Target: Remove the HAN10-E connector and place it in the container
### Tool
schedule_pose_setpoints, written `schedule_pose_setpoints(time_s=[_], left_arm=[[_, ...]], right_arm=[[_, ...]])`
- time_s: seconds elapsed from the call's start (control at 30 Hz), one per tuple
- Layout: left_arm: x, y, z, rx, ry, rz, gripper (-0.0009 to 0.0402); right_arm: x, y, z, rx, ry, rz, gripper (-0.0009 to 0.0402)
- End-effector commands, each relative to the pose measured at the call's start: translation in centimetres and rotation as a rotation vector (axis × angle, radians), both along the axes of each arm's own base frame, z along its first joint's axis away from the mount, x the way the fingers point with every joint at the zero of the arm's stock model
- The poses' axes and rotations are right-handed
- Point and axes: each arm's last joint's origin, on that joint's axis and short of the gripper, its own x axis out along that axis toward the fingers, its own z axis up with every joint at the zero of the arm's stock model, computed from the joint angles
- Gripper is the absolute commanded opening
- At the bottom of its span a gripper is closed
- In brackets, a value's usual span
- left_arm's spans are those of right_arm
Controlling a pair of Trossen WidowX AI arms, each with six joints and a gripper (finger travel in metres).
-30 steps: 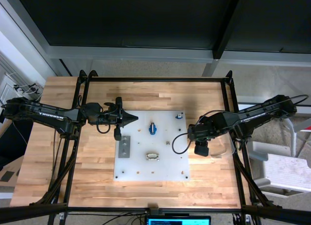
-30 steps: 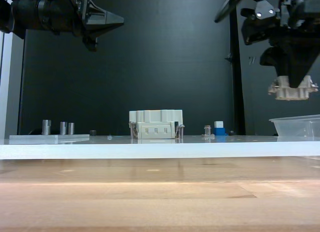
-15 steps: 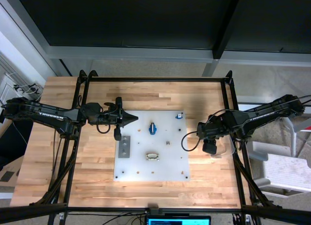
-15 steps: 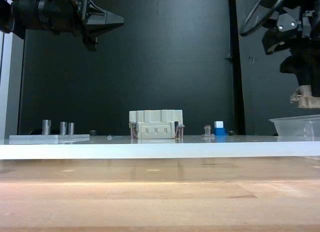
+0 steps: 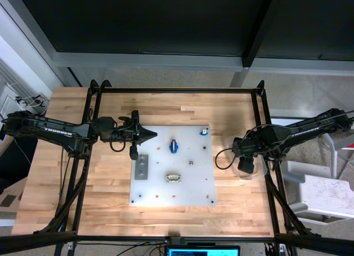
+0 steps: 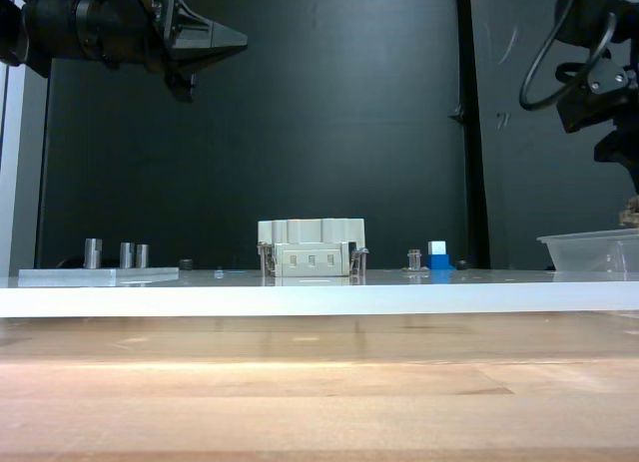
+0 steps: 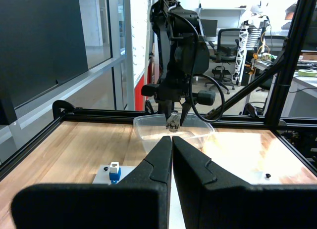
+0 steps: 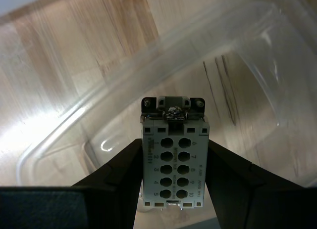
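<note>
The HAN10-E connector (image 8: 172, 157), a beige multi-pin block with a metal end, hangs between the fingers of my right gripper (image 8: 172, 162), which is shut on it. It is held just above the open container (image 8: 148, 66), a clear plastic tub on the wood to the right of the board. From the left wrist view, the connector (image 7: 172, 123) hangs over the container (image 7: 148, 135). In the high view the right gripper (image 5: 245, 166) is over the tub. My left gripper (image 5: 152, 135) hovers shut above the board's far left corner.
The white board (image 5: 166, 196) carries a beige housing (image 5: 173, 179), a grey metal plate with two holes (image 5: 142, 167), a blue part (image 5: 173, 146) and a small blue-white piece (image 5: 204, 131). A black frame (image 5: 177, 90) borders the table.
My right arm has carried the connector rightward from beside the board's edge to over the container, and lower. The left arm has not moved.
</note>
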Motion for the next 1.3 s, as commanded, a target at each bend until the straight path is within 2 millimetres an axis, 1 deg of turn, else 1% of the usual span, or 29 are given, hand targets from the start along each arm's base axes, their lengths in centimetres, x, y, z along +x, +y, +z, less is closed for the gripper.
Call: schedule_pose_setpoints(time_s=[0.03,0.27,0.57,0.9,1.0,1.3], left_arm=[[0.0,0.0,0.0,0.000,0.000,0.000,0.0000],[0.0,0.0,0.0,0.000,0.000,0.000,0.0000],[0.0,0.0,0.0,0.000,0.000,0.000,0.0000],[0.0,0.0,0.0,0.000,0.000,0.000,0.0000],[0.0,0.0,0.0,0.000,0.000,0.000,0.0000],[0.0,0.0,0.0,0.000,0.000,0.000,0.0000]], right_arm=[[-0.3,-0.1,-0.4,-0.001,0.008,0.003,0.0064],[-0.7,-0.2,-1.5,-0.002,0.015,0.001,0.0064],[-0.7,-0.2,-2.0,0.002,0.008,-0.010,0.0064],[-0.7,-0.1,-2.1,0.007,0.004,-0.009,0.0067],[-0.7,-0.1,-2.1,0.022,0.004,-0.002,0.0086],[-0.6,-0.1,-2.1,0.022,0.003,-0.003,0.0174]])
